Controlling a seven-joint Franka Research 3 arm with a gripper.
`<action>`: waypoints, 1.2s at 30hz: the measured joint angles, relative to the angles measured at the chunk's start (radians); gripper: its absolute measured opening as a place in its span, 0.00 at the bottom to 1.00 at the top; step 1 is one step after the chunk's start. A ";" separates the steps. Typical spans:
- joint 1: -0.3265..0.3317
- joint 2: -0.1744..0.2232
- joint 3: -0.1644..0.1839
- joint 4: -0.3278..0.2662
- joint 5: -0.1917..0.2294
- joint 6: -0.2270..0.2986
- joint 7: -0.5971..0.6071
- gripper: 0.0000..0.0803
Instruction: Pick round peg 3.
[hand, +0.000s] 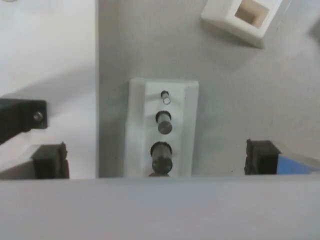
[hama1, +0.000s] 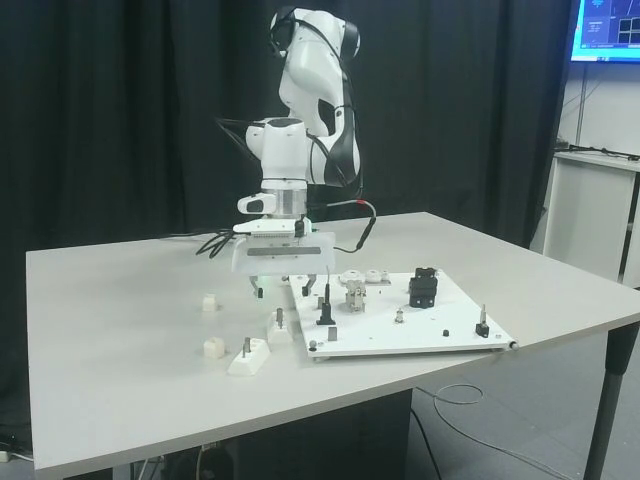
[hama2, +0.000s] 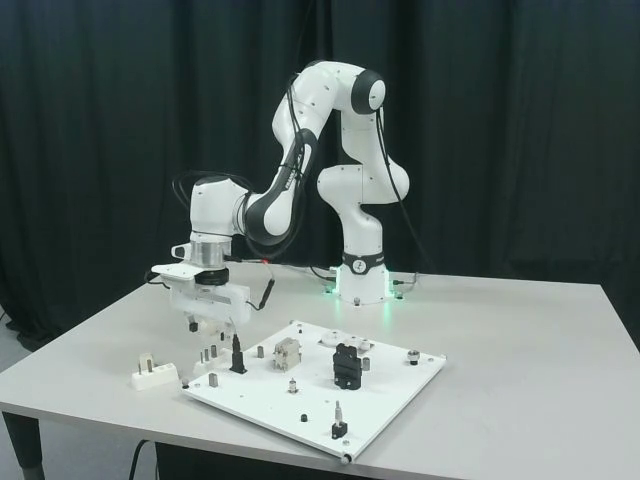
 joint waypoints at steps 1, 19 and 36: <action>0.000 -0.001 -0.001 0.001 -0.002 -0.002 0.000 0.95; 0.000 -0.048 -0.021 0.022 -0.057 -0.079 -0.014 1.00; 0.000 -0.050 -0.023 0.026 -0.057 -0.083 -0.014 1.00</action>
